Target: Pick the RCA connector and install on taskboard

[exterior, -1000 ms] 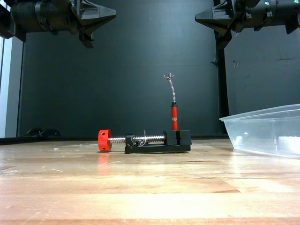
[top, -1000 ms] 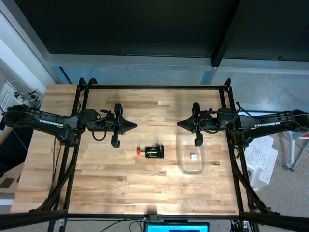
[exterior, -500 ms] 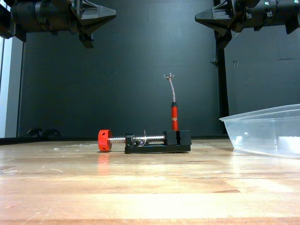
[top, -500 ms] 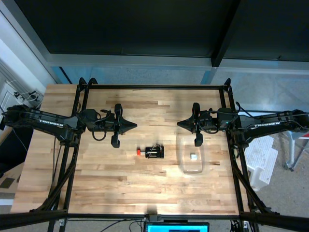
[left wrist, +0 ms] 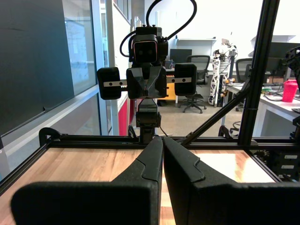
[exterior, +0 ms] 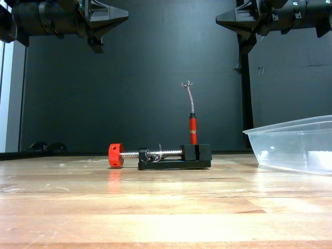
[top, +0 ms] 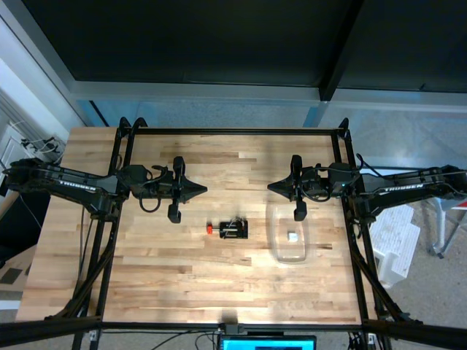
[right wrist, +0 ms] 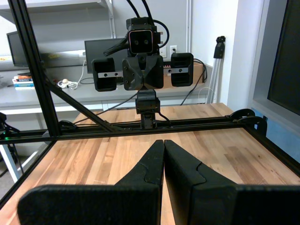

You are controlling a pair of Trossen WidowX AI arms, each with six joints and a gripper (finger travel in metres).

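- Left gripper (top: pixel 203 189) hangs high above the table, over its left half and pointing inward. The left wrist view shows its two fingers pressed together with nothing between them (left wrist: pixel 162 140).
- Right gripper (top: pixel 270 188) mirrors it over the right half, equally high in the low view (exterior: pixel 218 21). Its fingers are likewise pressed together and hold nothing (right wrist: pixel 163 143). The two tips face each other, well apart.
- Wooden table (top: pixel 182 277) carries everything else.
- Clear plastic tray (top: pixel 289 259) lies right of centre, and from above its far end is just below the right arm's wrist. The low view shows it resting flat on the wood (exterior: pixel 290 145).
- Taskboard (top: pixel 233 229), a small black fixture, sits on the table near the middle. It is left of the tray without touching it, and well below both grippers (exterior: pixel 174 157).
- Thin springy stem with a red sleeve (exterior: pixel 192 129) stands upright from the fixture's right end.
- Red knob (top: pixel 209 229) caps a silvery threaded rod at the fixture's left end (exterior: pixel 115 155).
- Small white square piece (top: pixel 292 236) lies inside the tray.
- RCA connector: too small to single out; only silvery bits on the fixture are visible, and I cannot tell which, if any, it is.
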